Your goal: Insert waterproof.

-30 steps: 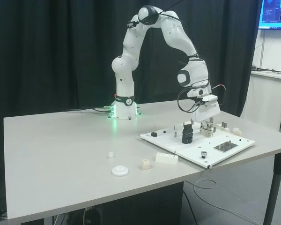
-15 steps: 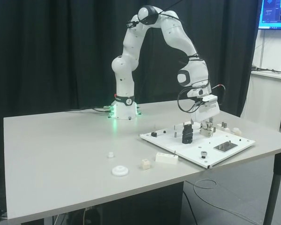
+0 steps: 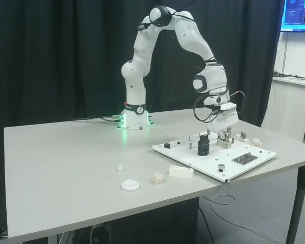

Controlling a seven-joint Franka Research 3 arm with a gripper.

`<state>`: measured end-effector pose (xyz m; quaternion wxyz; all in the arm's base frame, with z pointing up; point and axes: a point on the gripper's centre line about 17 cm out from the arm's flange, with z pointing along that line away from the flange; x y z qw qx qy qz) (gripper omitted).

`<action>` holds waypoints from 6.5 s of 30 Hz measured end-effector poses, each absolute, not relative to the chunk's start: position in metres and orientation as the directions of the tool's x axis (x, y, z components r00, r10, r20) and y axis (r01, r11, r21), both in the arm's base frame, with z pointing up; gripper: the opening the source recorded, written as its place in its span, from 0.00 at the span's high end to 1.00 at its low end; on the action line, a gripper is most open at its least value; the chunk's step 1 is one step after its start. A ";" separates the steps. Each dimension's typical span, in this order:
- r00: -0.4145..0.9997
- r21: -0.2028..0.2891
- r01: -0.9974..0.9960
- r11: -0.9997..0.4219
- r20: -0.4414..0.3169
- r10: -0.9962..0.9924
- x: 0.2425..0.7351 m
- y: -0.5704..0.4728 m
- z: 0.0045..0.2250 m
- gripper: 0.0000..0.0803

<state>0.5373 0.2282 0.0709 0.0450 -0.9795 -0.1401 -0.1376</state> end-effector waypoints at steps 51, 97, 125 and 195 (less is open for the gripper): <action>0.923 -0.045 0.280 -0.959 0.286 0.256 0.543 0.224 0.071 0.60; 0.921 -0.044 0.282 -0.958 0.291 0.258 0.542 0.225 0.071 0.60; 0.934 -0.058 0.234 -0.970 0.290 0.208 0.544 0.223 0.069 0.60; 0.990 -0.029 0.133 -0.991 0.049 0.131 0.519 0.258 0.101 0.00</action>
